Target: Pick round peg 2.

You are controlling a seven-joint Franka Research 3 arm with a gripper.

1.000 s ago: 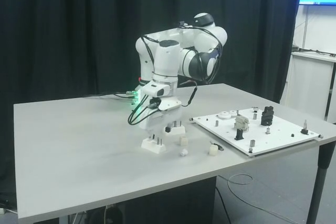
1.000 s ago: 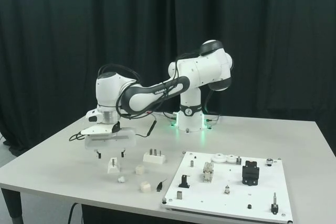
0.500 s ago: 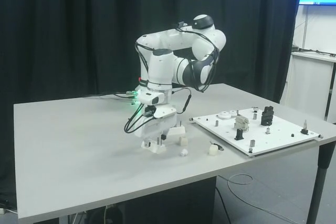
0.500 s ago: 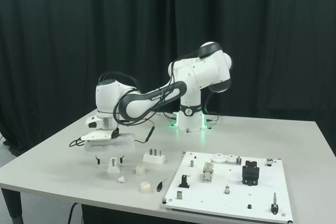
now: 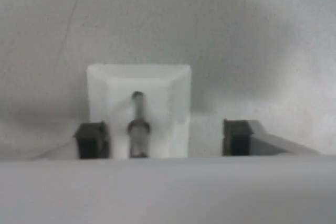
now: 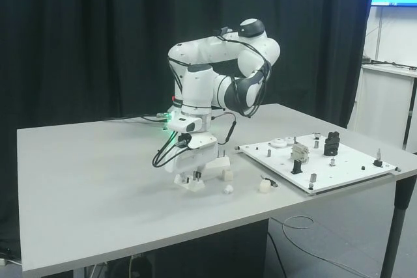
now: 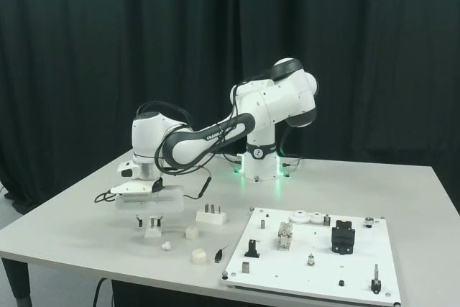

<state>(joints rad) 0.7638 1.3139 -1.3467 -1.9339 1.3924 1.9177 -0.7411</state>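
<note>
Now, from the left:
Gripper [image 7: 149,223]: low over the table, jaws released, one black finger [image 5: 92,140] on each side of the small white holder block [image 5: 138,103].
Round peg 2 [image 5: 138,129]: upright in that block, between the fingers, nearer one of them; no pad touches it.
Second white block [image 7: 211,215]: just beyond, pegs standing in it.
Loose white pieces [image 7: 192,233]: near the table's front edge.
White board [image 7: 359,264]: far right, carrying black and grey fixtures.
Arm base [image 7: 260,167]: green light glowing.
</note>
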